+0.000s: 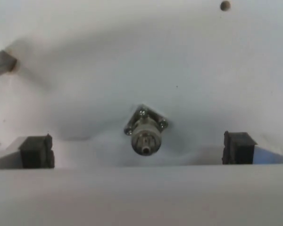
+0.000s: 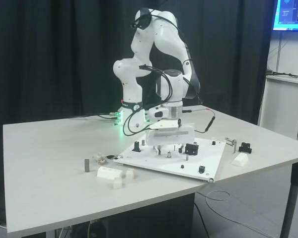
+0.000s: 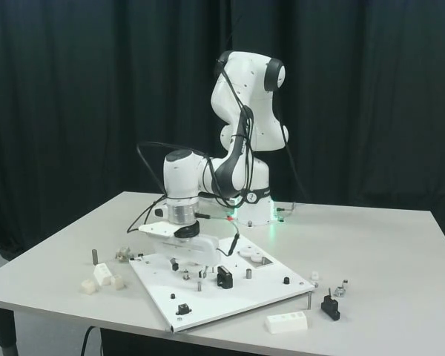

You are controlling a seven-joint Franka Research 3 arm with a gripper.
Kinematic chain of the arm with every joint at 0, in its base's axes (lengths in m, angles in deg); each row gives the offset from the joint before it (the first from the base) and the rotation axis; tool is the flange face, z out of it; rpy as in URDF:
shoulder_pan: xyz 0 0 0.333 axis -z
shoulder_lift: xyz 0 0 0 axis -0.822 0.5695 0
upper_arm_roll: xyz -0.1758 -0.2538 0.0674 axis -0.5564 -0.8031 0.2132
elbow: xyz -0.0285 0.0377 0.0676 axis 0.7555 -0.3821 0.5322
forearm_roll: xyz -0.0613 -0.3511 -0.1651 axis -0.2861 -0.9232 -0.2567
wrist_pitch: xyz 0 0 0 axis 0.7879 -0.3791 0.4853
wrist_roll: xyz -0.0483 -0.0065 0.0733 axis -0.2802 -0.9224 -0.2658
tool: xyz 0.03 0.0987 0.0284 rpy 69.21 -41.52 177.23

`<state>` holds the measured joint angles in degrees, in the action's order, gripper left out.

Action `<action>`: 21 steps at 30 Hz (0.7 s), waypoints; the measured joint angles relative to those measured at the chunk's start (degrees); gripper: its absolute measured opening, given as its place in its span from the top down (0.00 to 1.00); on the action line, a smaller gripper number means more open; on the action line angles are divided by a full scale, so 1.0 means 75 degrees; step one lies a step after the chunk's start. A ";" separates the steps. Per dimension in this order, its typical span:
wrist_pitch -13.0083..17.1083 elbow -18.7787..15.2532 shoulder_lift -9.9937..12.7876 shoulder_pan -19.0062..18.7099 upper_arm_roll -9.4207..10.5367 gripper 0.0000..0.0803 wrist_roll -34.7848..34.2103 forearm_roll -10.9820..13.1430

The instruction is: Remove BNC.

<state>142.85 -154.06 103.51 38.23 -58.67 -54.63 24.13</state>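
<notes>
Black curtains hang behind the grey surface (image 2: 49, 153), on which the white arm (image 2: 154, 44) is bolted and a white board (image 2: 208, 158) stands raised on short legs. On that board, near its middle, sits the BNC connector (image 1: 145, 132), upright on a small square flange held by screws. The end effector (image 1: 137, 149) hangs directly over the connector with its two black fingers (image 1: 37, 151) spread wide, one on each side and both well apart from the connector, gripping nothing.

Around the connector the board carries several small black parts: a black block (image 2: 191, 148) just beside the end effector, a black clip (image 2: 136, 147) on the board's other side, and a small black piece (image 2: 202, 169) near the board's front edge. Off the board, toward the arm's reach side, lie a white block (image 2: 110, 172), two smaller white cubes (image 2: 118, 183), a short grey post (image 2: 85, 164) and a small metal fitting (image 2: 99, 158). Beyond the board's opposite edge rest another white block (image 2: 240, 159), a black bracket (image 2: 245, 147) and a thin metal pin (image 2: 232, 143). Cables (image 3: 152, 159) loop from the wrist.

In both room views the wrist's wide white flange hides the connector itself, and in the wrist view the lower strip is blocked by a white part of the hand. A grey bar (image 1: 2, 64) is cut off at the wrist picture's edge; what it is cannot be told.
</notes>
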 joint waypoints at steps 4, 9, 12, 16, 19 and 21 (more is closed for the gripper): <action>0.0000 0.0021 0.0000 0.0000 0.0000 0.00 -0.0711 0.0000; 0.0000 0.0038 -0.0001 0.0000 0.0000 0.00 -0.1648 -0.0001; 0.0000 0.0043 -0.0001 0.0000 -0.0005 0.00 -0.2029 -0.0001; 0.0000 0.0044 -0.0001 0.0007 -0.0012 0.00 -0.2654 -0.0001; 0.0000 0.0045 -0.0001 0.0010 -0.0019 0.00 -0.3109 -0.0001; 0.0000 0.0045 -0.0001 0.0011 -0.0024 0.00 -0.3371 0.0000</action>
<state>142.85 -153.73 103.50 38.32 -58.85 -79.91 24.13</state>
